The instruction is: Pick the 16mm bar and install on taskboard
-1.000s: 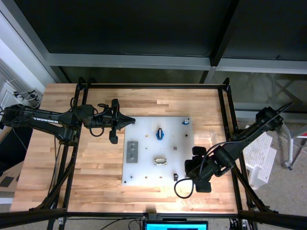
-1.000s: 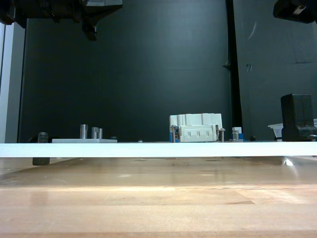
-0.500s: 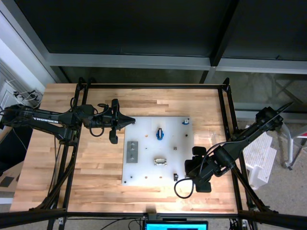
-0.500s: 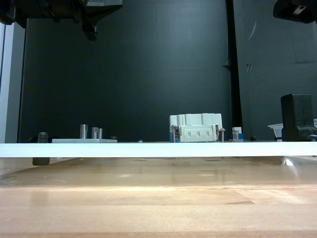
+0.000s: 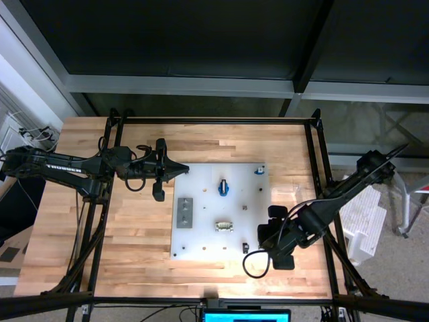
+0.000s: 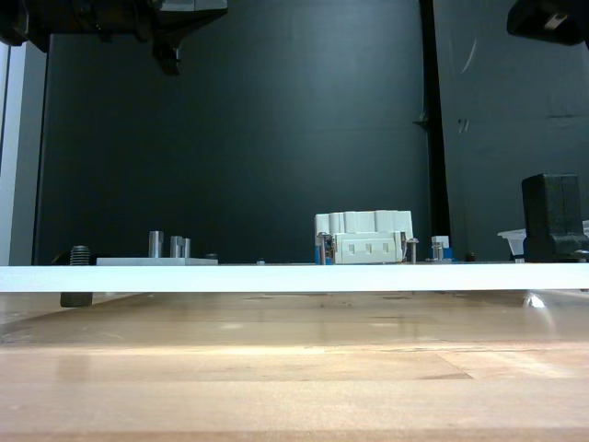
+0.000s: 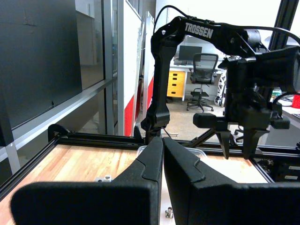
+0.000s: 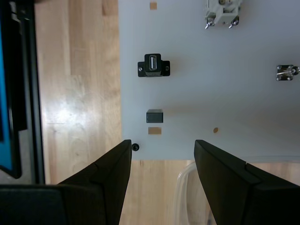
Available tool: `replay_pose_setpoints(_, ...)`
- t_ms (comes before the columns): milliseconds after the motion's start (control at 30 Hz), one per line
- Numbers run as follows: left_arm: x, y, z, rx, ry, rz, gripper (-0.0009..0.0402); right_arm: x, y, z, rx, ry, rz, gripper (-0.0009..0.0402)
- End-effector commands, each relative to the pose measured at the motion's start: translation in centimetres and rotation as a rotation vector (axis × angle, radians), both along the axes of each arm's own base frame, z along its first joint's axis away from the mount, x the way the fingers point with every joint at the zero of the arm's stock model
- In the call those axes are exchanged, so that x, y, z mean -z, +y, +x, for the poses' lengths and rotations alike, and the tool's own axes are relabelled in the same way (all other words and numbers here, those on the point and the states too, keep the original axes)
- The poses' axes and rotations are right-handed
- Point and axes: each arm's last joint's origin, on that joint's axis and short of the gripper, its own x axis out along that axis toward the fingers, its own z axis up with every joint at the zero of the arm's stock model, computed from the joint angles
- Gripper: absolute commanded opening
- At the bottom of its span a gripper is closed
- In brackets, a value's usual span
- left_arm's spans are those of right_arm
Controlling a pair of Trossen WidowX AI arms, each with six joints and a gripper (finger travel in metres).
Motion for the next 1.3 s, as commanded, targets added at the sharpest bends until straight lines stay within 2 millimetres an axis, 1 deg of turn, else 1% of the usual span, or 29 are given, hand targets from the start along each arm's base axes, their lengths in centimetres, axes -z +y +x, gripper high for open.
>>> replay_pose_setpoints(33, 0.0, 0.0, 0.0, 0.0, -0.001, 0.0, 0.0, 1.2, 0.4, 0.6, -0.004, 0.035, -0.025, 0.0185)
replay_pose_setpoints(333, 0.0, 0.0, 0.0, 0.0, -0.001, 0.0, 0.0, 4.3, 1.4, 1.9, -0.013, 0.116, -0.08, 0.0185)
replay_pose_setpoints(833, 0.0, 0.0, 0.0, 0.0, -0.001, 0.0, 0.0, 7.3, 2.6, 3.5, -0.026, 0.136, -0.097, 0.0184)
replay_pose_setpoints(1000, 0.0, 0.0, 0.0, 0.0, 0.0, 0.0, 0.0, 7.6, 2.6, 3.6, -0.026, 0.136, -0.099, 0.0168)
replay_pose_setpoints(1300, 0.0, 0.0, 0.0, 0.0, -0.001, 0.0, 0.0, 7.5, 2.6, 3.6, -0.03, 0.138, -0.1, 0.0122)
